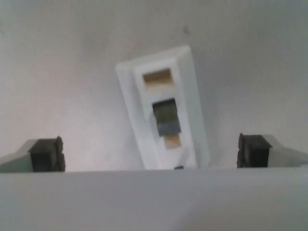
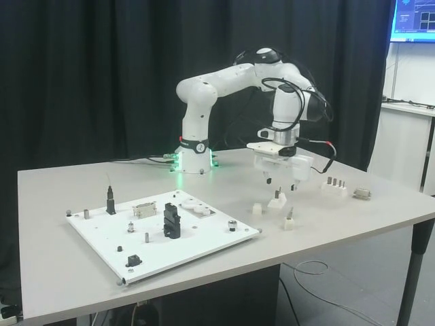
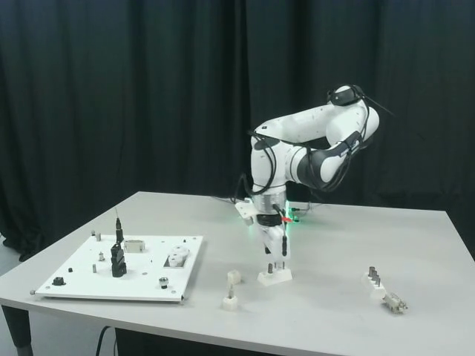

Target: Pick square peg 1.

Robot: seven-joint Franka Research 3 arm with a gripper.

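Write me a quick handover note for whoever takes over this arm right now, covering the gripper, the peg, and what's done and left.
Gripper: open, holding nothing, poised above the white holder.
Square peg 1: standing in the holder's middle slot, on the grey table in front of the arm's base.
Done: gripper roughly lined up over the peg.
Left: descend, close on the peg, lift it out.

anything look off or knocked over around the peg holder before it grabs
Nothing stands out. The square peg stands upright in its white holder, which lies flat on the grey table. The gripper hangs above with open fingers. The other small holders nearby also sit upright.
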